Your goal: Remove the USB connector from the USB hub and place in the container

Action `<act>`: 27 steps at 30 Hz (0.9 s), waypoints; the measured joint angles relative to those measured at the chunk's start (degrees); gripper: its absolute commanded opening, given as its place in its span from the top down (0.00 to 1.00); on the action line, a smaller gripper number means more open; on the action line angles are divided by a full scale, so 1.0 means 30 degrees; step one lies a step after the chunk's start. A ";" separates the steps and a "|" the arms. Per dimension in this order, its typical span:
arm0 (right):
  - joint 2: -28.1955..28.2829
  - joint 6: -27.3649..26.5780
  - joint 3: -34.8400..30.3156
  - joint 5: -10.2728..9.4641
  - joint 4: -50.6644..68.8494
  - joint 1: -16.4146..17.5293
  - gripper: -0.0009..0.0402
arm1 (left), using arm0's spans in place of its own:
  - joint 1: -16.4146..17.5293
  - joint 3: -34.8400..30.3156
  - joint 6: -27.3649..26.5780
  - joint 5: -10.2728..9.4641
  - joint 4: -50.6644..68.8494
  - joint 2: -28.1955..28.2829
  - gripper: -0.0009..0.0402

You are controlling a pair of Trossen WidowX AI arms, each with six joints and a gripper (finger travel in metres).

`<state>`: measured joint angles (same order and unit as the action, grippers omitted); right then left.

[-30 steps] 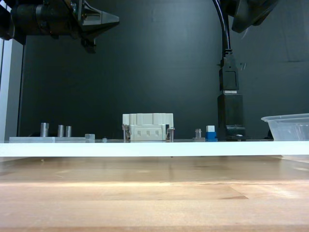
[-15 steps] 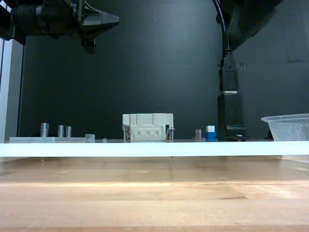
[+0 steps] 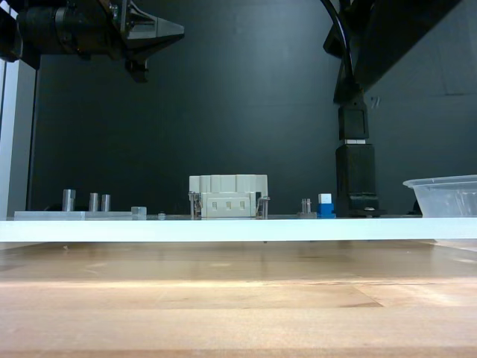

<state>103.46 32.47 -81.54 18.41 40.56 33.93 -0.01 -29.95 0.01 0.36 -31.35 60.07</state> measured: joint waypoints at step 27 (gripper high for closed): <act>0.0073 0.0000 0.0787 0.0029 -0.1333 -0.0138 0.98 | 0.0000 0.0000 0.0000 0.0000 0.0007 0.0007 0.98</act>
